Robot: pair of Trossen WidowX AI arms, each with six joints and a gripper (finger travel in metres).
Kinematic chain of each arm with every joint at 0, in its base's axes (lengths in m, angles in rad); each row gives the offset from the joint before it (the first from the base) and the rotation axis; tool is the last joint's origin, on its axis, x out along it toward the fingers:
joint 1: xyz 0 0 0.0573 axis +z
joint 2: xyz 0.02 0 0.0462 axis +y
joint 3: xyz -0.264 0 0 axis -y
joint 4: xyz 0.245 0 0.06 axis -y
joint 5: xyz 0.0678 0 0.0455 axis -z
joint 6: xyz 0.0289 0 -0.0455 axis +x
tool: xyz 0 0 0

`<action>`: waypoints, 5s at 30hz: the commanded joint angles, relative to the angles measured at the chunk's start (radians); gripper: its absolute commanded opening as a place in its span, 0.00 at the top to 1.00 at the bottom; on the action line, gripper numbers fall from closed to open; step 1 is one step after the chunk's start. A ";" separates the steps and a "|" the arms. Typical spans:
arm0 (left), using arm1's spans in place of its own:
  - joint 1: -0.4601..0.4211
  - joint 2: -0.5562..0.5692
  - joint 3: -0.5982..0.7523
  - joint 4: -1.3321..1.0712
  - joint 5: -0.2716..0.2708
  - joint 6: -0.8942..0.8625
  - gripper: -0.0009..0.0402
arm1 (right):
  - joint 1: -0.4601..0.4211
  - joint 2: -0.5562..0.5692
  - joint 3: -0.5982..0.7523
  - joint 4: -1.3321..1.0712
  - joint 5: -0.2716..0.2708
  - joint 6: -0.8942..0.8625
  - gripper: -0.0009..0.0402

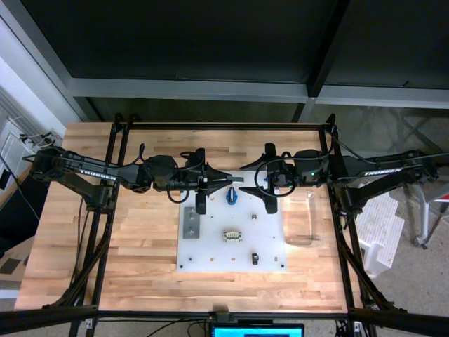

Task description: Pick the 16mm bar and install on taskboard

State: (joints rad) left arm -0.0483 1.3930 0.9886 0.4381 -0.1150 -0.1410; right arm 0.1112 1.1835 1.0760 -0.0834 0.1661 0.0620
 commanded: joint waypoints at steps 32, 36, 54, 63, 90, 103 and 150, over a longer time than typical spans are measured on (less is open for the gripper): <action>0.000 0.000 0.000 0.045 0.020 0.012 0.83 | -0.016 0.001 -0.217 0.441 -0.002 0.147 0.41; 0.000 0.000 0.000 0.050 0.020 0.012 0.83 | -0.016 0.000 -0.244 0.480 -0.002 0.163 0.42; 0.000 0.000 0.000 0.051 0.020 0.012 0.83 | -0.017 0.000 -0.249 0.502 -0.011 0.161 0.66; 0.000 0.000 0.000 0.051 0.020 0.011 0.83 | -0.017 0.000 -0.249 0.500 -0.011 0.156 0.85; 0.000 -0.034 -0.003 -0.045 0.022 -0.007 0.47 | -0.017 -0.056 -0.246 0.374 -0.012 0.110 0.97; 0.000 -0.141 -0.042 -0.163 0.021 0.036 0.51 | -0.005 -0.052 -0.042 -0.283 -0.040 0.106 0.97; 0.000 -0.141 -0.042 -0.179 0.024 0.053 0.58 | 0.318 0.481 0.290 -1.088 -0.169 0.346 0.97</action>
State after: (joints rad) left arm -0.0483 1.2510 0.9459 0.2584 -0.0910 -0.0879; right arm 0.4252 1.6619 1.3670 -1.1687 -0.0040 0.4034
